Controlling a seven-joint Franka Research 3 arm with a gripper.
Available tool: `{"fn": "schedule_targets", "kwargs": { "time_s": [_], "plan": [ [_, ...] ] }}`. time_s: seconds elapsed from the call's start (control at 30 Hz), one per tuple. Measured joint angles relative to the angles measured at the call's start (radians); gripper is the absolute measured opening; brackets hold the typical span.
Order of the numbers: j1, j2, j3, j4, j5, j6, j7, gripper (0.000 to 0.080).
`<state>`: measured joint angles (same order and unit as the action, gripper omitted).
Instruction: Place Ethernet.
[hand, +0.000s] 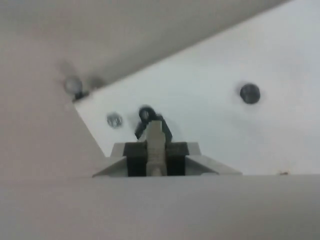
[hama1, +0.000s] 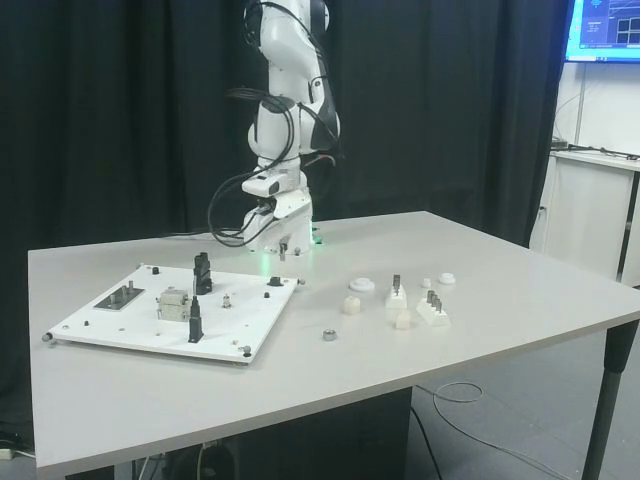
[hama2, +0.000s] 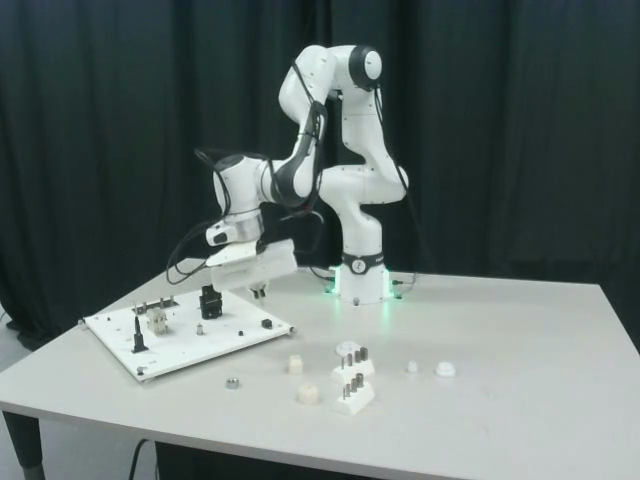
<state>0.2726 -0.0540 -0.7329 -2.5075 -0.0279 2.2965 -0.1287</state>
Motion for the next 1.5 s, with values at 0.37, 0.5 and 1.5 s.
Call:
{"fn": "schedule_targets", "kwargs": {
  "time_s": [0.37,0.5,1.5],
  "plan": [
    [0.055,0.0,0.071,0.015,-0.001,0.039,0.213,0.0074],
    [0.074,0.006,0.096,0.022,-0.003,0.057,0.253,0.0074],
    [0.101,0.177,0.137,0.051,-0.014,0.25,0.45,0.0074]
  ]
}}
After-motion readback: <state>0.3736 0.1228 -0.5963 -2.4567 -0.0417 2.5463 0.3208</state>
